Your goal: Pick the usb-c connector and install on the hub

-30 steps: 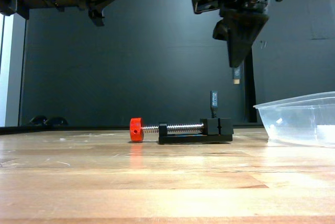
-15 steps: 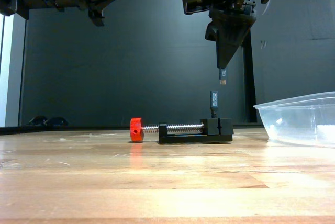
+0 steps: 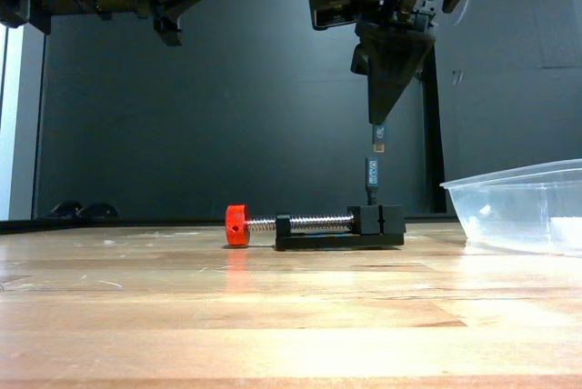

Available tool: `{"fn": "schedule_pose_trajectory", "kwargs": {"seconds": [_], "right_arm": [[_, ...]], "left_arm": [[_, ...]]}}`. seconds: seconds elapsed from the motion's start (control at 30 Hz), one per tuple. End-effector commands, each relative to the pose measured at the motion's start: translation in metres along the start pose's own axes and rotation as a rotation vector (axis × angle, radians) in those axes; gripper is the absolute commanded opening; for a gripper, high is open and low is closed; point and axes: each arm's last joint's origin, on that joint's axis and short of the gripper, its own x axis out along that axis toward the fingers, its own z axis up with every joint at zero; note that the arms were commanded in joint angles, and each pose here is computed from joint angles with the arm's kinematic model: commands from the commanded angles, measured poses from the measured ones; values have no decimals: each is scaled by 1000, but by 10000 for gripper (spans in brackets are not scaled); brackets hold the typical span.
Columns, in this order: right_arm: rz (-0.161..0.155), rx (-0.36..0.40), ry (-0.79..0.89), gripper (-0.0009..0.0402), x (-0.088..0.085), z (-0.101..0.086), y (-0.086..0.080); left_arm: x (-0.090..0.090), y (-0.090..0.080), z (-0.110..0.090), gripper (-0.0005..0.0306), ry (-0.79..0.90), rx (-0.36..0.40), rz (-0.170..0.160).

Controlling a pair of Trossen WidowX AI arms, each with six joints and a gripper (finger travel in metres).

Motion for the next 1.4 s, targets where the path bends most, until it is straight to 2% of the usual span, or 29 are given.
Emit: {"fn": "schedule_pose_trajectory", "kwargs": {"seconds": [0.03,0.5,0.57,1.4], "right_arm": [[-6,-9,3,0,0,4,1],[-7,6,6,0,2,7,2],[-15,9,5,0,2,7,3],[-11,14,4,0,5,6,5]], "left_arm": [[0,0,0,0,1,0,0],[0,0,0,0,0,0,0],[0,0,0,0,0,0,0],[0,0,0,0,0,0,0]]}}
